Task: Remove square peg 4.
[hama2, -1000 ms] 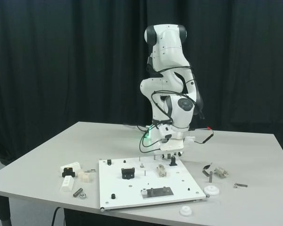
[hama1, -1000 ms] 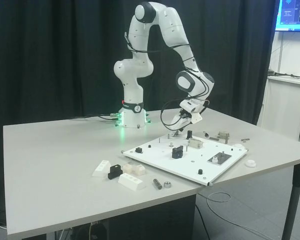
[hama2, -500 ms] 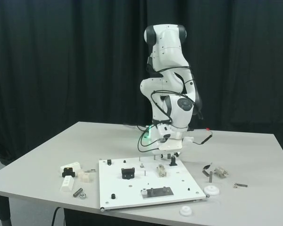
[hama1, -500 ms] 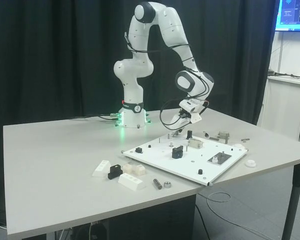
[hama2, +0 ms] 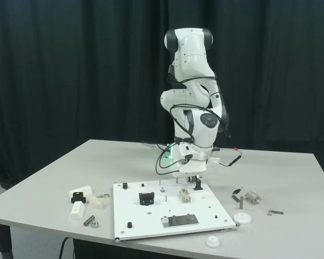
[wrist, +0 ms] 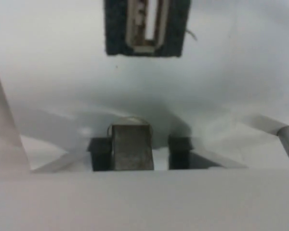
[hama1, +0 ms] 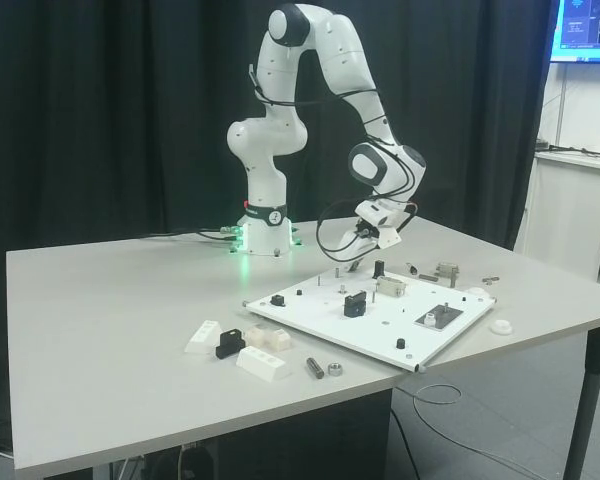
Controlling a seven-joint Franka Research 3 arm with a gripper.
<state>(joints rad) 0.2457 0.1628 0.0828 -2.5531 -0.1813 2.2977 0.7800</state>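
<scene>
Gripper (wrist: 142,154) shows in the wrist view as two black fingertips (wrist: 100,154) standing a little apart, with a grey square-section peg (wrist: 131,147) against one of them; the other tip does not seem to touch it, so whether the peg is truly clamped cannot be told. This is taken to be square peg 4. From the room views the gripper (hama2: 188,174) hangs just above the far edge of the white board (hama1: 380,335), near a black upright block (hama1: 378,268). A black socket part (wrist: 147,26) lies on the board just beyond the fingertips.

Judged step: extraction, peg apparently lifted free or nearly so. Next move calls for a straight vertical pull, then carrying clear of the board.

Arm (hama1: 320,60) rises from its base (hama1: 263,225), folds over at the top, forearm descending steeply, wrist pointing down.
</scene>
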